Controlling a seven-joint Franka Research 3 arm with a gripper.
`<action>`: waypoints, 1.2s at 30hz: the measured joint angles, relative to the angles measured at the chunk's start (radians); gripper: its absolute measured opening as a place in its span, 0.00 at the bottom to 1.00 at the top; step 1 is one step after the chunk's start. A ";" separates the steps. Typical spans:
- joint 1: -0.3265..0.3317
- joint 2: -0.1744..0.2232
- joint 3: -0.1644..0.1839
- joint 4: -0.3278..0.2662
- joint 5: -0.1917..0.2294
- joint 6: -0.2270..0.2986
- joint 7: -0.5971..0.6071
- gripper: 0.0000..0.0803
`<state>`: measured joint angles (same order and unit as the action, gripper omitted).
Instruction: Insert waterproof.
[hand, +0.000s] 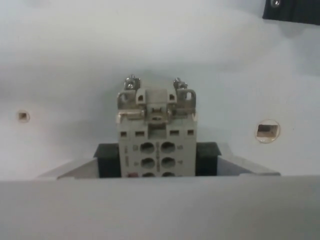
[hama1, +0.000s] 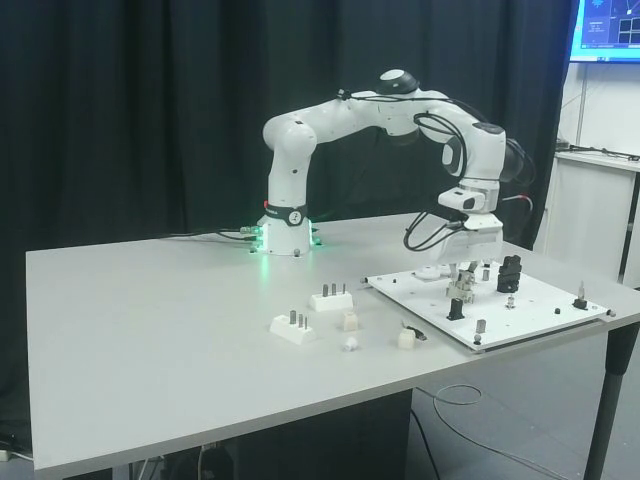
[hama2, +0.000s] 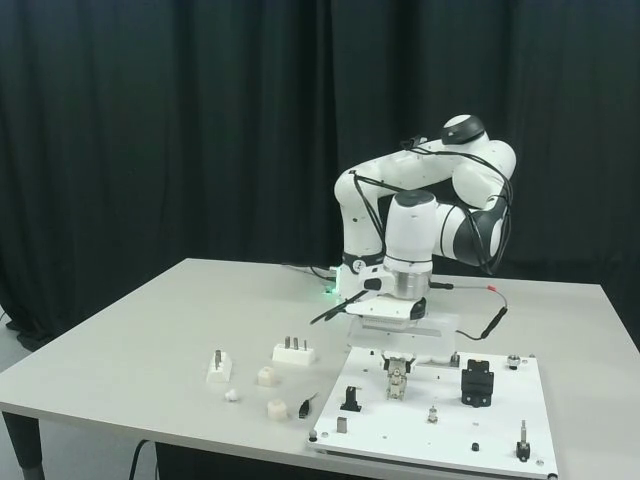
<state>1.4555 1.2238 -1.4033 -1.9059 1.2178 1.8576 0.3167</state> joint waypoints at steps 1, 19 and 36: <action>0.003 0.000 0.000 -0.002 -0.001 0.006 0.000 0.39; 0.026 0.000 0.006 -0.019 -0.012 0.058 0.021 0.39; 0.006 -0.012 0.006 -0.016 0.007 0.026 0.036 0.39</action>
